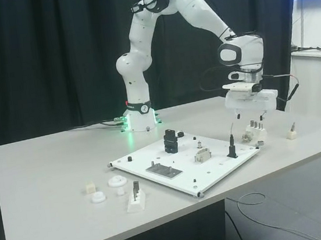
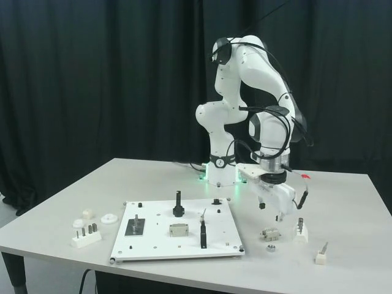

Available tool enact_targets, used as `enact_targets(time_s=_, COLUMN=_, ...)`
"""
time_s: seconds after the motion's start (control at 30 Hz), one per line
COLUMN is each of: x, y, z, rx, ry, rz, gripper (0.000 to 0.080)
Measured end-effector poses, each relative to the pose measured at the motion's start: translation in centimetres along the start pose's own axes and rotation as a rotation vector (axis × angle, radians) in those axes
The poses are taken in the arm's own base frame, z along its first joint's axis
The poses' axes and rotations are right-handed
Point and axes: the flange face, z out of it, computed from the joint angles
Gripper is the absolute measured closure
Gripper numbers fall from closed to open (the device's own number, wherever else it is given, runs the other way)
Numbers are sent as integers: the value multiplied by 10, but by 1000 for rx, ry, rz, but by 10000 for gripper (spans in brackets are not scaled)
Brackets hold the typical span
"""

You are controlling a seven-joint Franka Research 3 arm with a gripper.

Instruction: Pick waterproof.

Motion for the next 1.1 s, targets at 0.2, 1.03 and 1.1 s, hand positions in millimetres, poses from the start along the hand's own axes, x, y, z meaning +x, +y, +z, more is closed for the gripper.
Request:
enact_targets(time_s=0.2, x=0, y=3, z=10, rx=6, ry=-22, rz=72, gripper=3)
enact_targets(time_s=1.03, x=-1, y=19, z=63, rx=24, ry=-76, rz=170, gripper=3)
enact_targets(time_s=1.1, x=-1, y=21, z=66, rx=25, ry=-77, rz=170, gripper=3)
